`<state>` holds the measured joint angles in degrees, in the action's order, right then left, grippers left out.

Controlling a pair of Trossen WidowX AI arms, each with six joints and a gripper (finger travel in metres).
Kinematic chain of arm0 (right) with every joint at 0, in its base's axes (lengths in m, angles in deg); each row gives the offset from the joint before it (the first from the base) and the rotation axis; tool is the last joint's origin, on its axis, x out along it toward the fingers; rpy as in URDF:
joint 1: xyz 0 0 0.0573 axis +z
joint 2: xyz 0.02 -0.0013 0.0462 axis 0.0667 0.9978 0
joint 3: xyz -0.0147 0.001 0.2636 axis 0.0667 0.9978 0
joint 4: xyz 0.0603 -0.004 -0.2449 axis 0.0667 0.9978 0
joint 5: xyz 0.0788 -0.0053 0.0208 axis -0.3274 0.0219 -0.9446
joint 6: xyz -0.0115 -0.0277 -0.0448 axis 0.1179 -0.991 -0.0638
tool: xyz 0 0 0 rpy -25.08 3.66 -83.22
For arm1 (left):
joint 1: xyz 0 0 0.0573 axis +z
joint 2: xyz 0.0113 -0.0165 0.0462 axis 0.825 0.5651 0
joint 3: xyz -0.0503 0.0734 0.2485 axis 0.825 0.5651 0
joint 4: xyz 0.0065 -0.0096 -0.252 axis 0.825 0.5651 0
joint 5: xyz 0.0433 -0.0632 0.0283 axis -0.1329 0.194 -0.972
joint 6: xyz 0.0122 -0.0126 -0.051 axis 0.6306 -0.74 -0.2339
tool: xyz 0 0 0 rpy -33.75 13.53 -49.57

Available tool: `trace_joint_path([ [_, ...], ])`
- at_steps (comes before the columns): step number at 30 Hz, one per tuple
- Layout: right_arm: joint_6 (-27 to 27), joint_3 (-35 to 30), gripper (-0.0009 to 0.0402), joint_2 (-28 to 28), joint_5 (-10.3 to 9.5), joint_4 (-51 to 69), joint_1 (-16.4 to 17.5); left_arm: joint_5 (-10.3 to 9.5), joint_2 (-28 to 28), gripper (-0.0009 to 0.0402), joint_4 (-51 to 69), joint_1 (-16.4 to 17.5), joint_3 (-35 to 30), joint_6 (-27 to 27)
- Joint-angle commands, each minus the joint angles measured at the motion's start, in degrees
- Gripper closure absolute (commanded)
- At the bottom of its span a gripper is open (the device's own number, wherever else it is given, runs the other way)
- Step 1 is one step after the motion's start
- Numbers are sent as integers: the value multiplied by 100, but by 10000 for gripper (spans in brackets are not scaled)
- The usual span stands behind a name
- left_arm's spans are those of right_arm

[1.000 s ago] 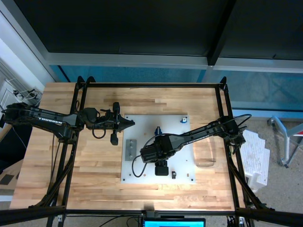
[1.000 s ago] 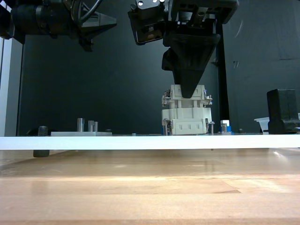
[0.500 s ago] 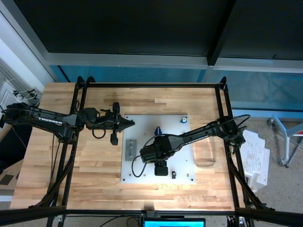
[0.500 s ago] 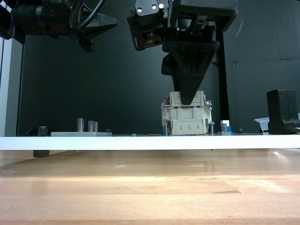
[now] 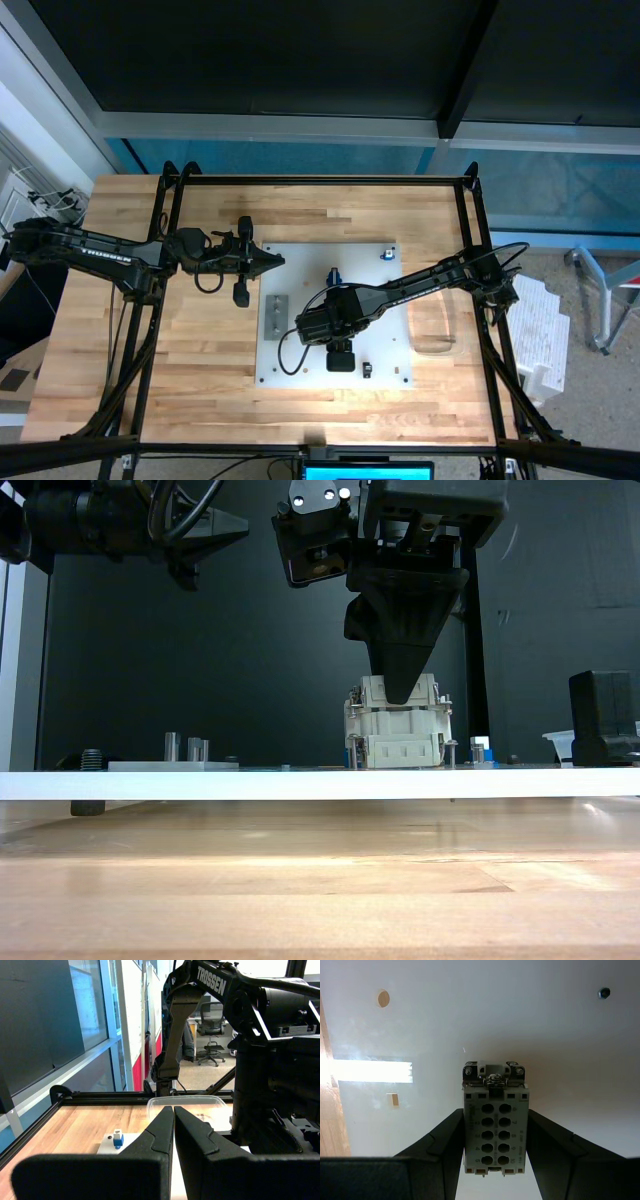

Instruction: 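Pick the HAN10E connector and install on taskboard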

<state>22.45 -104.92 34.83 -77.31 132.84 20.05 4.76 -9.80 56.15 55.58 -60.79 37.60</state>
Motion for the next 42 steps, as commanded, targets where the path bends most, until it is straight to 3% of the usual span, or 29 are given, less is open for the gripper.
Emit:
trace_joint_path([
  [1,11,7,303,-7,9,13,7,2,0,392,-2,2,0,2],
  [15,133,2,147,-199,61,33,17,0,0,392,-2,0,0,2],
  [21,129,2,102,-269,50,192,28,2,0,392,0,0,0,2],
  [30,74,0,74,-627,48,264,35,2,0,392,-4,0,0,2],
  [42,63,2,75,-693,44,321,42,2,0,392,0,2,0,2],
])
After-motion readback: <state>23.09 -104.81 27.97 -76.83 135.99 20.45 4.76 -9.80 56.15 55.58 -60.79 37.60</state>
